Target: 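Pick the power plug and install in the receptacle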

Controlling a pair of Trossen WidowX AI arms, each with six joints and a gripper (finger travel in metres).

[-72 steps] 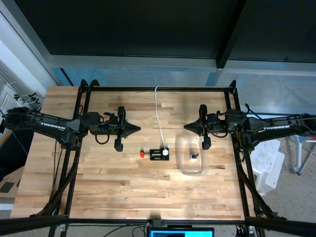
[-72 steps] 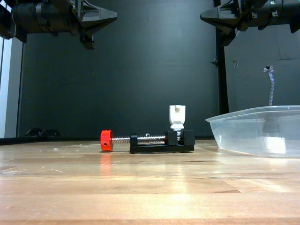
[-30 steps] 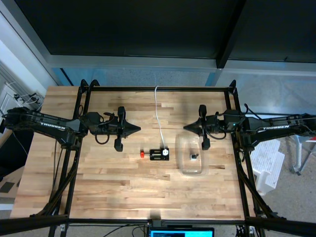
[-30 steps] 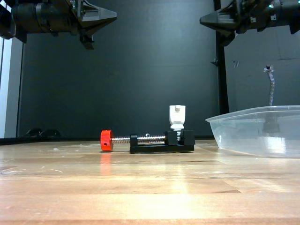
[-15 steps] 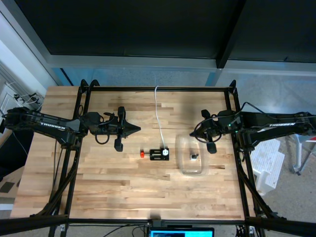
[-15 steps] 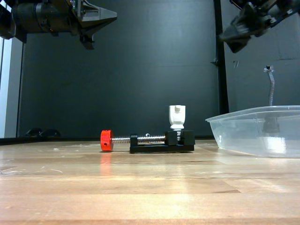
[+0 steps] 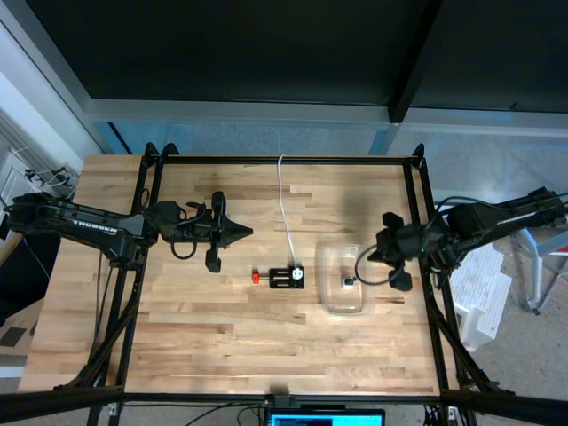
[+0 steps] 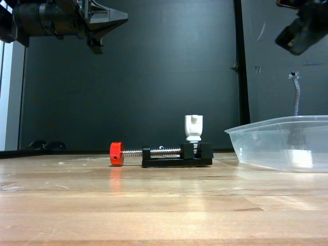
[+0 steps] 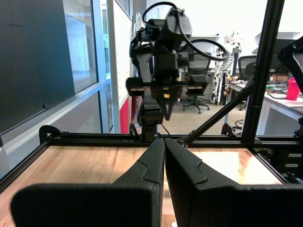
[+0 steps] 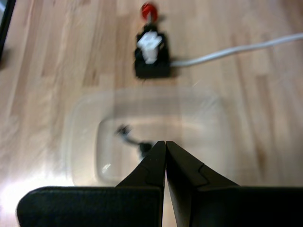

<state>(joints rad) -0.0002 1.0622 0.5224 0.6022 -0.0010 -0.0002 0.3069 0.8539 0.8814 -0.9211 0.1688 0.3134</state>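
Observation:
The power plug is a tiny black piece lying inside the clear tray; the right wrist view shows the plug just past my fingertips. The receptacle, black with a red knob and a white socket face, sits mid-table to the left of the tray, and it also shows in the right wrist view. My right gripper hangs shut above the tray's right side, tilted down toward it, holding nothing. My left gripper is shut and parked high, left of the receptacle.
A white cable runs from the receptacle to the table's far edge. The black frame rails border the wooden table. The tray wall stands right of the receptacle in the low view.
My right arm has pulled back to the right and tipped its gripper downward over the tray. The left arm, the receptacle, the tray and the plug have not moved.

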